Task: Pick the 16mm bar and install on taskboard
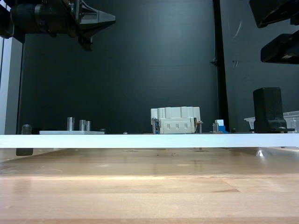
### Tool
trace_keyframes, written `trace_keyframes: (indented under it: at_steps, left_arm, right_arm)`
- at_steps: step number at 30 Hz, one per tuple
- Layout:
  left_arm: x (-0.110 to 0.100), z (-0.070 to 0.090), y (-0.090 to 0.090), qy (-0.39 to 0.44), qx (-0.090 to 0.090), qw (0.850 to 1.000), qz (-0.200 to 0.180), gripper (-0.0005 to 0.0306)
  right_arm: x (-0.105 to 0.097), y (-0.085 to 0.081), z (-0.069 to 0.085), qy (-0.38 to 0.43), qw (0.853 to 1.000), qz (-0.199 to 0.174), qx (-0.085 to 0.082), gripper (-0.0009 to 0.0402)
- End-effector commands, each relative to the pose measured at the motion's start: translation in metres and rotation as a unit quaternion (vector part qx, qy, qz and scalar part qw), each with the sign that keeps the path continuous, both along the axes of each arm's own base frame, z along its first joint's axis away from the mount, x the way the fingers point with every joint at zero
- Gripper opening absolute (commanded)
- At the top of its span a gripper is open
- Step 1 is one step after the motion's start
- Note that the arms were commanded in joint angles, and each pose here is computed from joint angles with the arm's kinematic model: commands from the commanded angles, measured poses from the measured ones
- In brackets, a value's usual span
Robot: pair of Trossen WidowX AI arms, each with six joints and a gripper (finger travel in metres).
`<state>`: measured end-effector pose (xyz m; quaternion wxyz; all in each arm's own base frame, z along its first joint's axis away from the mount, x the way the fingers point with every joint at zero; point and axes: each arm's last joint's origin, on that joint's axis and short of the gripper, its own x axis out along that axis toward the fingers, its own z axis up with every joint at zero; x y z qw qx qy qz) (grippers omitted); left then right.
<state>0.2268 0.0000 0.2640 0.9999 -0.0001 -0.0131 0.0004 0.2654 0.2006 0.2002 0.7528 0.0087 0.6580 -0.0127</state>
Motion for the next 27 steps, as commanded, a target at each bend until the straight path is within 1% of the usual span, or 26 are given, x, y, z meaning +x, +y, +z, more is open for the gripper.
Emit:
trace_keyframes:
  at_steps: [1, 3, 15, 17, 21, 27]
  left_arm:
    - [0.000, 0.000, 0.000, 0.000, 0.000, 1.000, 0.000, 0.0000]
    - [0.000, 0.000, 0.000, 0.000, 0.000, 1.000, 0.000, 0.0000]
    - [0.000, 0.000, 0.000, 0.000, 0.000, 1.000, 0.000, 0.0000]
    - [0.000, 0.000, 0.000, 0.000, 0.000, 1.000, 0.000, 0.0000]
    - [0.000, 0.000, 0.000, 0.000, 0.000, 1.000, 0.000, 0.0000]
    - [0.000, 0.000, 0.000, 0.000, 0.000, 1.000, 0.000, 0.0000]
  right_arm:
    - [0.000, -0.001, -0.003, -0.002, 1.000, -0.001, -0.004, 0.0004]
    - [-0.001, -0.002, -0.004, -0.006, 1.000, -0.002, -0.011, 0.0004]
    - [-0.001, -0.002, -0.007, -0.007, 1.000, 0.000, -0.011, 0.0004]
    - [0.000, -0.002, -0.010, -0.008, 1.000, 0.000, -0.010, 0.0004]
    - [0.001, -0.001, -0.017, -0.002, 1.000, 0.000, -0.014, 0.0004]
    - [0.002, 0.000, -0.022, -0.003, 1.000, 0.000, -0.013, 0.0004]
